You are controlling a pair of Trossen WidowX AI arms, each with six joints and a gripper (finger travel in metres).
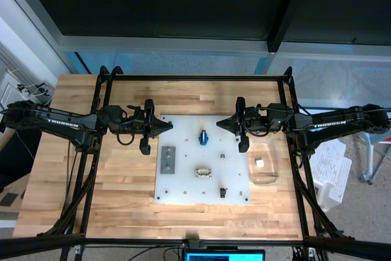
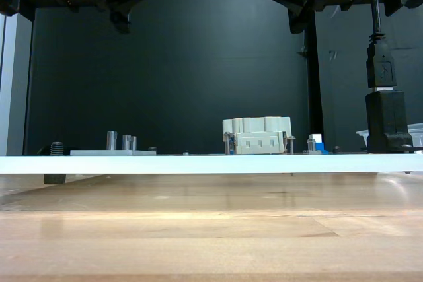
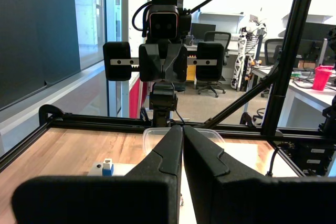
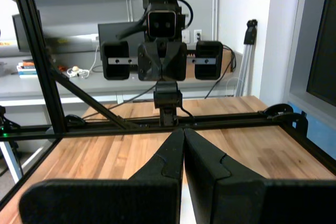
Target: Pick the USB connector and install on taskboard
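The white taskboard (image 1: 183, 189) lies flat mid-table, carrying a blue fitting (image 1: 203, 137), a grey block (image 1: 167, 159) and a beige connector (image 1: 203, 173). A small dark USB connector (image 1: 223, 192) stands upright on the board's near right part. In the low view this USB connector (image 2: 386, 120) is tall, with a cable rising from it. My left gripper (image 1: 170, 125) hovers shut over the board's far left corner. My right gripper (image 1: 219, 121) hovers shut over its far right edge. Both are empty and high above the board, tips facing each other.
A clear plastic tray (image 1: 269, 178) holding a small white block (image 1: 259, 163) sits just right of the board. A black frame (image 1: 195, 78) rings the wooden table. Short posts (image 2: 122, 142) stick up from the grey block.
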